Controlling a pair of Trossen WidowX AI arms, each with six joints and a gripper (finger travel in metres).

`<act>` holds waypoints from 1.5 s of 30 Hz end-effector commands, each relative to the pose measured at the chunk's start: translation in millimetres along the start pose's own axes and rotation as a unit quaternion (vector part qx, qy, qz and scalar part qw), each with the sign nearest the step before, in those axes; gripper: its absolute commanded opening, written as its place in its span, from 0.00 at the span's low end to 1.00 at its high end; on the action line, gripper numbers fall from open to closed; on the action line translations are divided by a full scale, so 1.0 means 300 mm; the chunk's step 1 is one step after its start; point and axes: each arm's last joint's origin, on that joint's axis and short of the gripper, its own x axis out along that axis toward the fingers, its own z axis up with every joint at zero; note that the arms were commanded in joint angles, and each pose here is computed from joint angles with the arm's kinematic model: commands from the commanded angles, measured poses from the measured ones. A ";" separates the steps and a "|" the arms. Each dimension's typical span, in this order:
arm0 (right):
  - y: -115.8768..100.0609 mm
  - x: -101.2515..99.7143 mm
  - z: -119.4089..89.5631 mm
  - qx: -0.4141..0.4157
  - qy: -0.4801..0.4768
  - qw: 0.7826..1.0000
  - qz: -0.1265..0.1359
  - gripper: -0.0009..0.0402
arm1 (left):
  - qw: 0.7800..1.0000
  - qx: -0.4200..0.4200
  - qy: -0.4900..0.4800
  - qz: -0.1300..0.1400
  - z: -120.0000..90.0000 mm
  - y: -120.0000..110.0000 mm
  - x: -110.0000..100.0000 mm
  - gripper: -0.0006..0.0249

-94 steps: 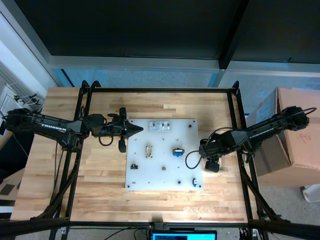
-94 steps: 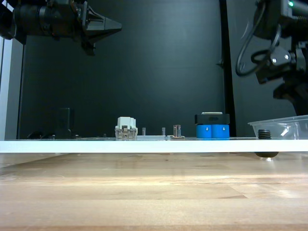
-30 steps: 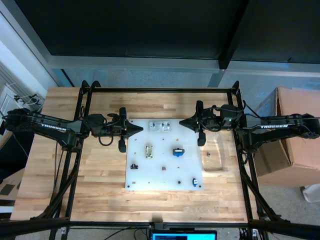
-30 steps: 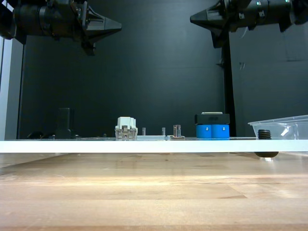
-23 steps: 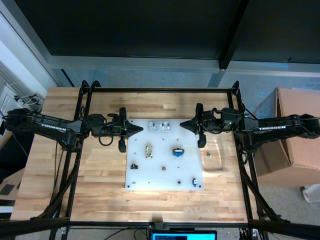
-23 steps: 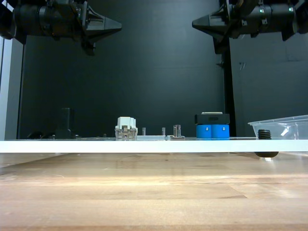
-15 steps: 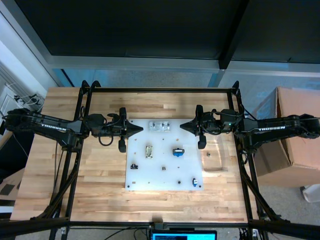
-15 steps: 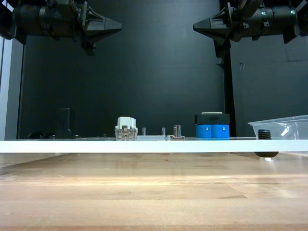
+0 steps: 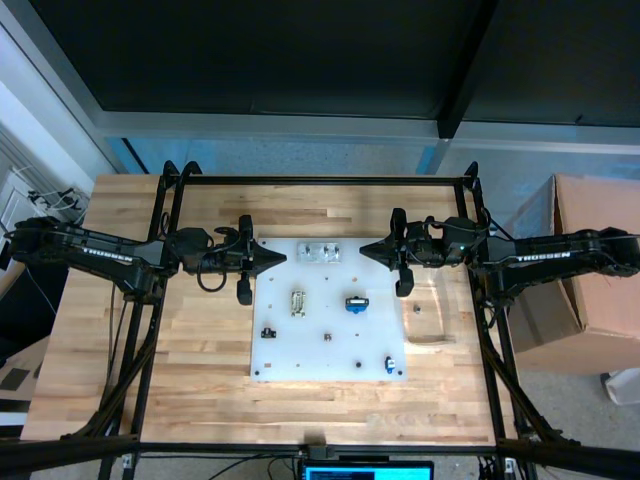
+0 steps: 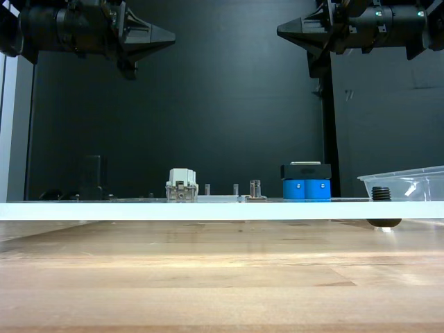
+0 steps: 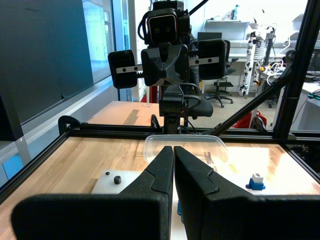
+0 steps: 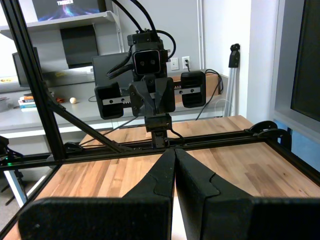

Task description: Unfasten the M12 nut and place it in the container

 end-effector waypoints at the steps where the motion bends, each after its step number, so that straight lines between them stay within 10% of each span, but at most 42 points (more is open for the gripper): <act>1: 0.001 0.001 0.002 -0.001 -0.001 1.000 0.001 0.02 | 1.000 0.000 0.000 0.000 0.000 0.000 0.000 0.02; 45: 0.000 0.001 -0.006 0.000 0.011 1.000 -0.001 0.02 | 1.000 0.000 0.000 0.000 0.001 0.000 0.000 0.02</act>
